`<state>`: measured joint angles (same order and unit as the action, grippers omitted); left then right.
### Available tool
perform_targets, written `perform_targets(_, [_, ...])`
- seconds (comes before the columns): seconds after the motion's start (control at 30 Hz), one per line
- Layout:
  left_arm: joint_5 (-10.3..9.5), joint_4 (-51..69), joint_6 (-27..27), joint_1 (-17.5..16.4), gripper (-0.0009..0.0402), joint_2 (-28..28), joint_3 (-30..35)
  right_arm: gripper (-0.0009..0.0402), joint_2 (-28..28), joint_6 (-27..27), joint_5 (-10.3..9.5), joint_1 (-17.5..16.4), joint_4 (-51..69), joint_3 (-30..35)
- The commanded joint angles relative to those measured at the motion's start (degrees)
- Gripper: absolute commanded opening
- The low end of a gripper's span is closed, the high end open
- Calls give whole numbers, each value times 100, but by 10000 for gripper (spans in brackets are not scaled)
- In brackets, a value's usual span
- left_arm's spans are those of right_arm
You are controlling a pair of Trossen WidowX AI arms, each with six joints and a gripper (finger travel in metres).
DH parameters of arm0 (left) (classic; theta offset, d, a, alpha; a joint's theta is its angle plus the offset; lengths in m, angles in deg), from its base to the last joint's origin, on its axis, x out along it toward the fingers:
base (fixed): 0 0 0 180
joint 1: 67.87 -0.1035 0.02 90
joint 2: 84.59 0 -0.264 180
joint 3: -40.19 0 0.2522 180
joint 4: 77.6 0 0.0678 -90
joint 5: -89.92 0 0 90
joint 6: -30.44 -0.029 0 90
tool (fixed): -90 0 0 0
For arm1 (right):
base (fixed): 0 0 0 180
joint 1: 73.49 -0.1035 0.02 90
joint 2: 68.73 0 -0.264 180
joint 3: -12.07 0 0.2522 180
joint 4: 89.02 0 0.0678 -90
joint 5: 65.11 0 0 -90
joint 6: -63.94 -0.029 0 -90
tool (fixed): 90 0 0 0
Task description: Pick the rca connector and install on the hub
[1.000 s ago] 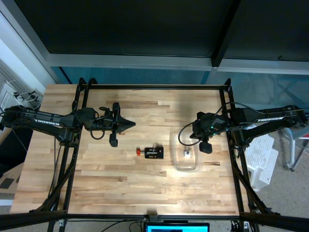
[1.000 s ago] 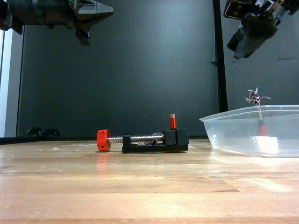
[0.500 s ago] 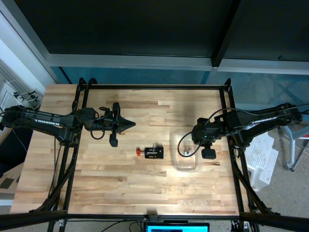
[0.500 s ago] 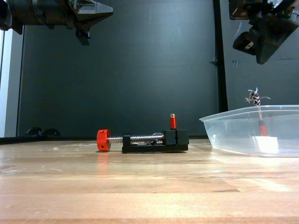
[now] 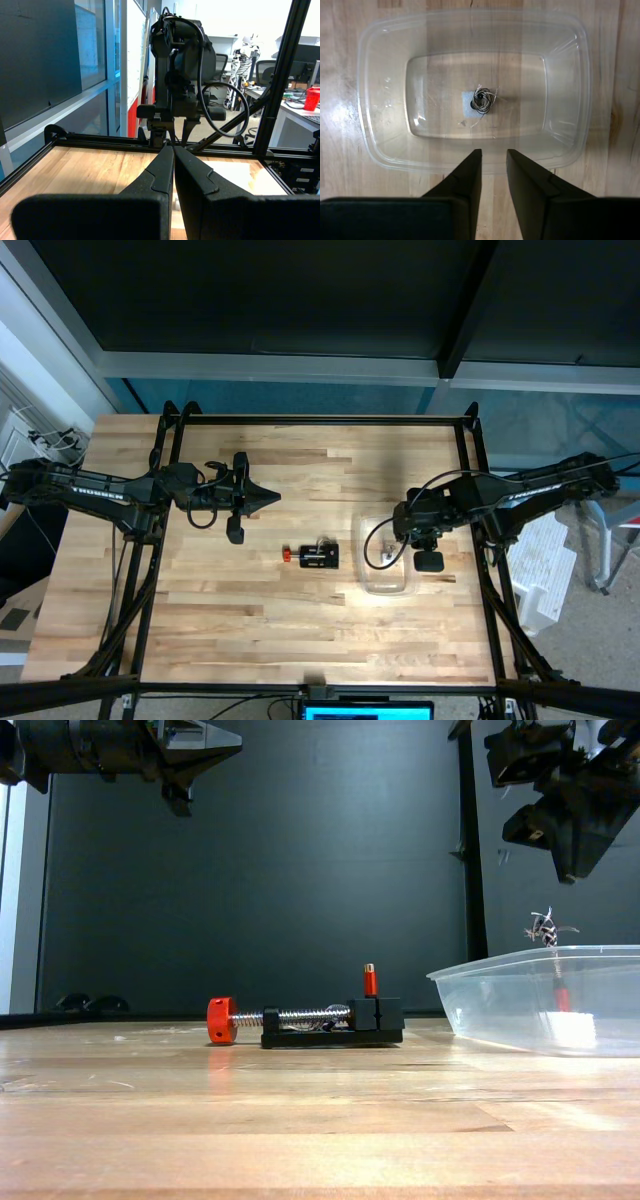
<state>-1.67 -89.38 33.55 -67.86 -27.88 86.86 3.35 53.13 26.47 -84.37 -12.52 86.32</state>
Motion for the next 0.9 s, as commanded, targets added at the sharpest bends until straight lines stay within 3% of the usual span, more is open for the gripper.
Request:
perform_targets(0.03, [2,-2,-2,0,0,2,2,103,142,-37,37,-15,-4,-2])
perform_targets(0.4, [2,0,-2,0,0,2,2,174,678,-74,39,-138,-114,-2])
perform_targets(0.9, [2,0,-2,0,0,2,2,177,911,-142,42,-264,-398,-52])
